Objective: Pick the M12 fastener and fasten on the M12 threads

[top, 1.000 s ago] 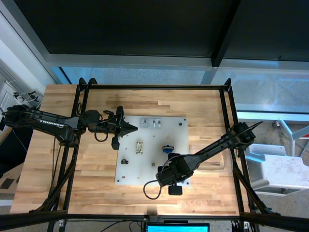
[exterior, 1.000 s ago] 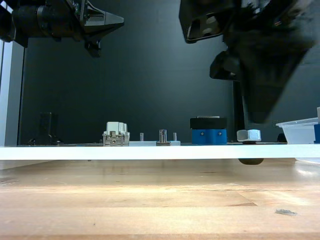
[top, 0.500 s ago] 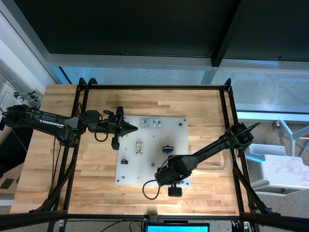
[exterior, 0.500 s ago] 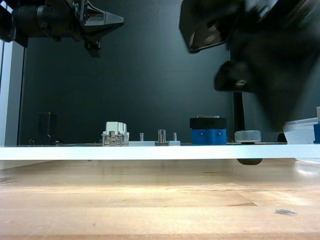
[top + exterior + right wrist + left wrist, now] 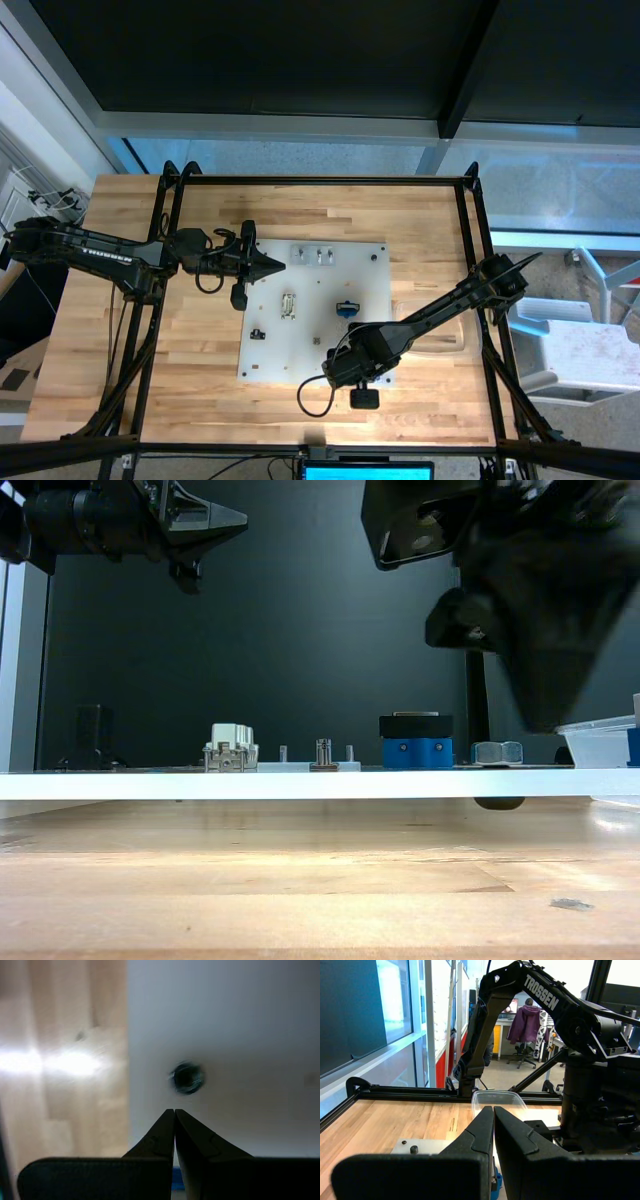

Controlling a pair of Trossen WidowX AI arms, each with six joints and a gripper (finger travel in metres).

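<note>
Wood table (image 5: 200,400) carries one white board (image 5: 270,350). At its near right edge one silver nut (image 5: 497,752) sits low with no ribs showing, so it looks run down on its stud. Above it hangs the right gripper (image 5: 174,1110), fingers pressed together on nothing. I judge the nut light, rigid and slick, best pinched across opposite flats. One clear tray (image 5: 600,742) lies off the board's right edge. Over the far left corner the left gripper (image 5: 493,1108) hovers closed and empty.

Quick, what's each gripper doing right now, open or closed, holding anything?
Left gripper: shut, empty, raised over the board's far left part.
Right gripper: shut, empty, above the silver nut.
</note>
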